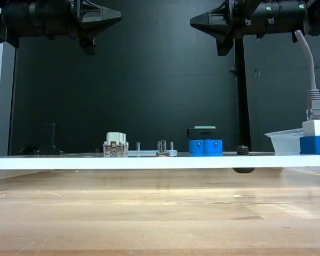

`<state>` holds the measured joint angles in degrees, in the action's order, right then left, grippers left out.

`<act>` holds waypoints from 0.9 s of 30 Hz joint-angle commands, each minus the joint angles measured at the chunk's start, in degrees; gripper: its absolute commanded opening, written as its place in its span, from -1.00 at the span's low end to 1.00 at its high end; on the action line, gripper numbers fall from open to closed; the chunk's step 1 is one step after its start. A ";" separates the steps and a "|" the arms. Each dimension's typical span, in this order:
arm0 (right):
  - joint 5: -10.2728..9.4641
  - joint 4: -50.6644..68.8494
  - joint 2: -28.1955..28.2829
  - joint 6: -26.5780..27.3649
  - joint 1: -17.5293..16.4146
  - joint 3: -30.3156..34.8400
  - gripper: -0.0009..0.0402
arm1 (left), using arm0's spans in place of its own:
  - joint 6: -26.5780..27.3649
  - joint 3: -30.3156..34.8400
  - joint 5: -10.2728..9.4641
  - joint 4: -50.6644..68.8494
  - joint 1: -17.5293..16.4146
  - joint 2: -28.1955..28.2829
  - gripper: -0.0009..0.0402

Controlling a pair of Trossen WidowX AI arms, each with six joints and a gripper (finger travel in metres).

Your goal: Remove the rj45 connector and place it in the container

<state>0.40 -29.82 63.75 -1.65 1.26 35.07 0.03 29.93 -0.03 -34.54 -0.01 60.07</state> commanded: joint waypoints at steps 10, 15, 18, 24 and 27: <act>-0.09 0.00 0.00 -0.02 -0.17 0.00 -0.96 | -0.02 0.02 0.00 0.00 0.02 0.04 -0.96; -2.67 0.09 0.00 -0.09 -0.17 0.00 -0.96 | -0.02 0.02 0.00 0.00 0.00 0.02 -0.96; -3.10 0.72 0.00 -1.18 -0.17 0.00 -0.96 | -0.04 0.02 0.00 0.00 0.00 0.02 -0.96; -3.02 10.80 0.00 -2.03 -0.31 1.92 -0.96 | -0.02 0.02 0.00 0.00 0.02 0.02 -0.96; -2.97 16.90 0.00 -2.45 -0.92 3.74 -0.96 | -0.02 0.02 0.00 0.00 0.00 0.02 -0.96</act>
<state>-2.66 -15.33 63.75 -3.81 0.60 38.04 0.03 29.93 -0.03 -34.54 0.01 60.07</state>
